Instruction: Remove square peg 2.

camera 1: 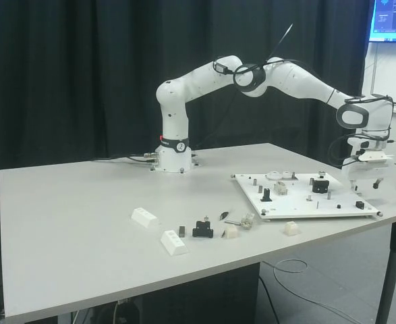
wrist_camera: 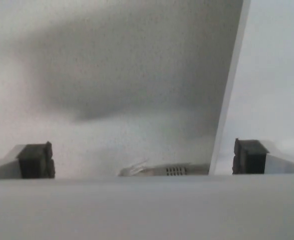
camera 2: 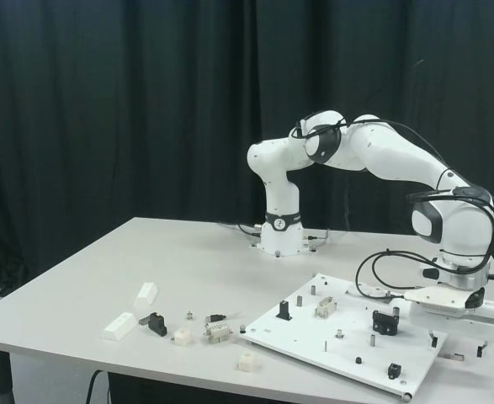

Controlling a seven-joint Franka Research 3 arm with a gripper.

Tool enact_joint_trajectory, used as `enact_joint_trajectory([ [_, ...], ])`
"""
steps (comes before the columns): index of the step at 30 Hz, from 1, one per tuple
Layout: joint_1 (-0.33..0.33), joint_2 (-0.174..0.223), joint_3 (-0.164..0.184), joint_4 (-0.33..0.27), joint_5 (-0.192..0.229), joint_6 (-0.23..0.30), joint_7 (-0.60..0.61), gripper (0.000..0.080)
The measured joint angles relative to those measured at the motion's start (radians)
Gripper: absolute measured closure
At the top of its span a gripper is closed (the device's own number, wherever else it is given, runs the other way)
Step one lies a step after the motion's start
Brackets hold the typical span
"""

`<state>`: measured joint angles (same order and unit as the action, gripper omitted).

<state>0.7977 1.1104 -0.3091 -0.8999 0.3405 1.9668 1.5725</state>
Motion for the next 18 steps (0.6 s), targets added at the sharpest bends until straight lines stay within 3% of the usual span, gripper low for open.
enact_joint_trajectory([
  [18, 0.002, -0.005, 0.001, 0.001, 0.000, -0.001, 0.009, 0.0003],
])
